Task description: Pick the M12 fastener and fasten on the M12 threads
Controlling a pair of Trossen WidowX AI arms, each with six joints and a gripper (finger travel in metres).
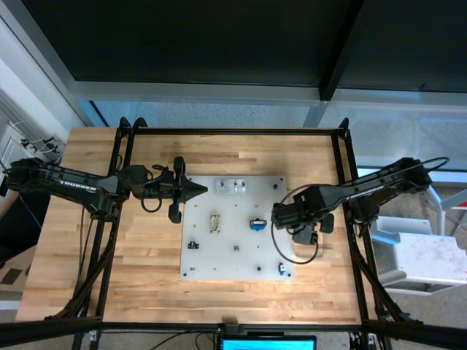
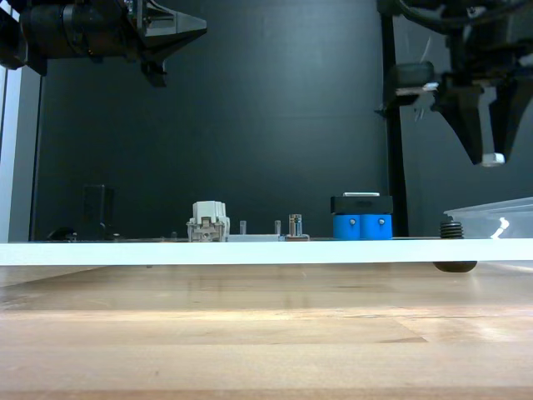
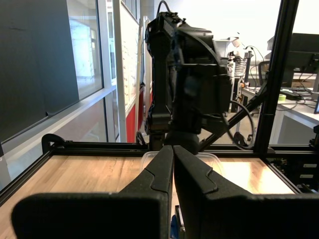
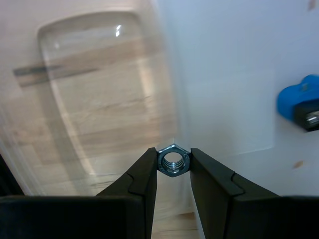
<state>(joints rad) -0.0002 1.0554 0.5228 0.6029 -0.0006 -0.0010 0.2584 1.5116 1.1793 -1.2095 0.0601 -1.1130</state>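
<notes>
Right tool: fingers closed most of the way, pinching the M12 nut by two opposite flats. The nut is silver and hexagonal, and its bore faces the wrist camera, open and unobstructed.

Position of the right tool: raised above the right edge of the white board. In the wrist view the nut hangs over the seam where the board meets the clear tray. It seems to sit right over the tray's rim, but the tray is too faint in the high view to be sure.

Stud: black, with bare ribs showing. It stands on the board near its near right edge. In the low view the nut is well above the stud and a little to its right, clear of it.

Left tool: fingers pressed together along their length with nothing between them. It is held high over the board's far left edge and points in across the board.

Blue blocks stand on the board, left of the stud in the low view. The board lies flat on the wooden counter.
</notes>
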